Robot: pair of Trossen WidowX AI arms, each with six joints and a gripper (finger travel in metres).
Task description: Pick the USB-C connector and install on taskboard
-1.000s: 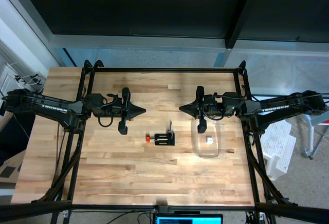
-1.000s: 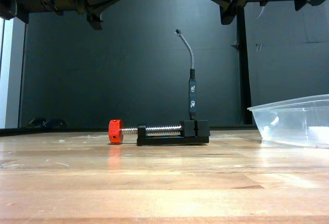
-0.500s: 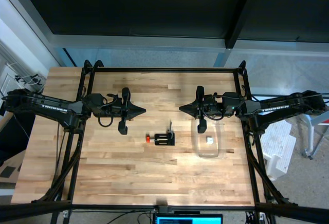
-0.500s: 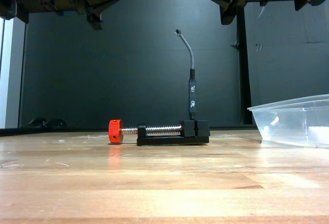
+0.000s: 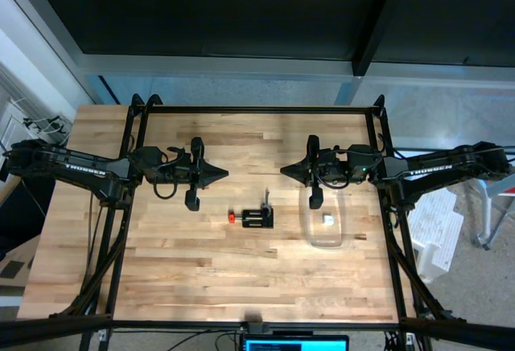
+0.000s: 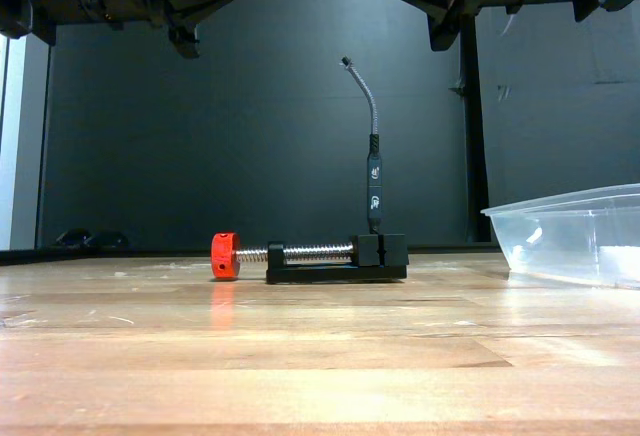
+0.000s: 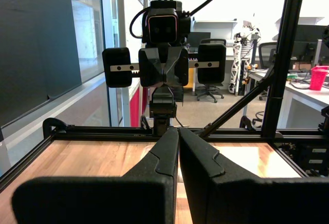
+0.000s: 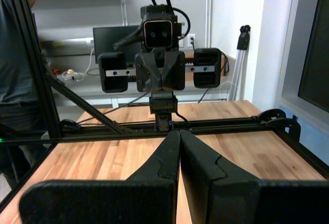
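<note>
- Hanging high over the pale wooden surface (image 5: 201, 270), my left gripper (image 5: 224, 174) and right gripper (image 5: 284, 171) point at each other, well apart. Both sets of jaws are clenched on nothing.
- I judge this a parked pose, with nothing picked up yet.
- Below and between us sits the small black rectangular taskboard (image 5: 256, 218) with its orange-red knob (image 6: 225, 255), placed centrally, probably so either arm can reach it.
- A thin bent metal stalk (image 6: 374, 126) rises from its far end.
- Under my right arm lies a clear plastic tray (image 6: 570, 236) holding a small white square piece (image 5: 327, 219).
- I cannot pick out the tiny dark-grey USB-C connector anywhere. It may lie in the tray, but it is too small to tell.
</note>
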